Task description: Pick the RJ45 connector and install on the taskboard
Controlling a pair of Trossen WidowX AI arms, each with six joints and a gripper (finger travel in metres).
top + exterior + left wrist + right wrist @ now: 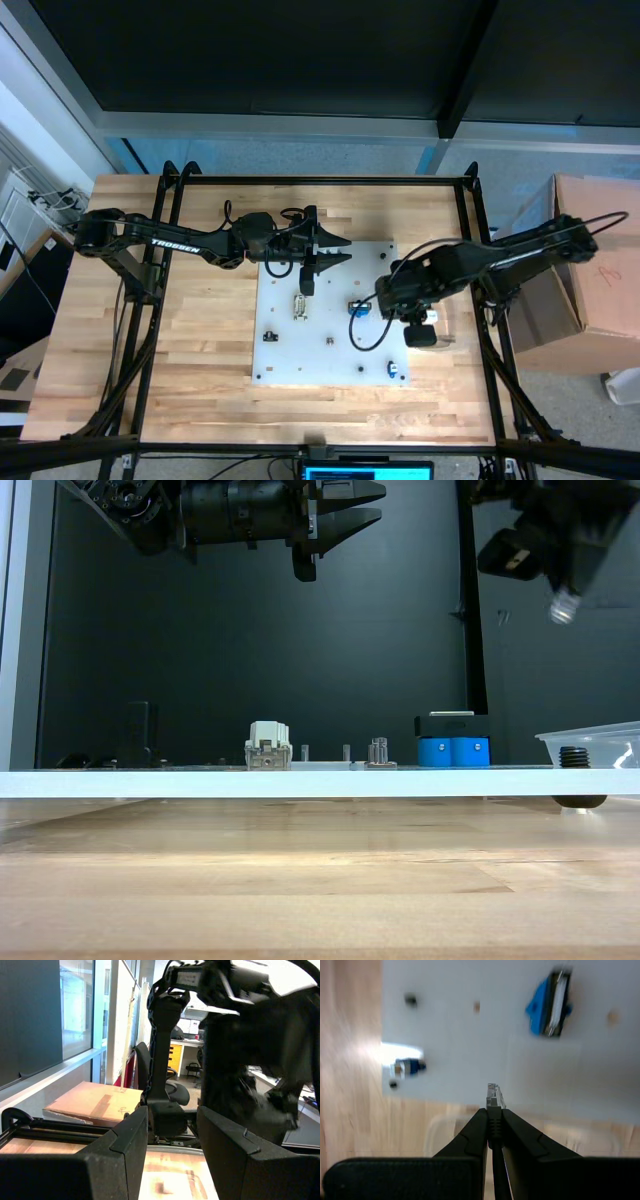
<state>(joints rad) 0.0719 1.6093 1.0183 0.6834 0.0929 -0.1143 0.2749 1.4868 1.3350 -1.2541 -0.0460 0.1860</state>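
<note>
High view: the left gripper (346, 249) is hanging over the far edge of the board (300, 350), with its jaws spread wide and nothing between them. The right gripper (416, 324) is hovering over the board's right edge, near the blue socket (360, 308). I cannot pick out the connector from here.

Low view: the left gripper is sitting high above the board, parted and empty. The right gripper is carrying the connector (566, 608), a clear plug poking down from its tips, well above the board and clear of any seat.

Left wrist view: the fingers (125, 1145) are standing apart, gripping nothing.

Right wrist view: the jaws are pinching tight on the connector's rear. Its clear nose is sticking out past the tips, and the cable (495, 1175) is trailing back between them.

The plug is probably light, stiff and smooth, so it is likely to slip or twist if the cable is tugging on it. Its latch tab is likely fragile. Holding it at the rear seems right, since that is leaving the nose free to enter the socket.
</note>
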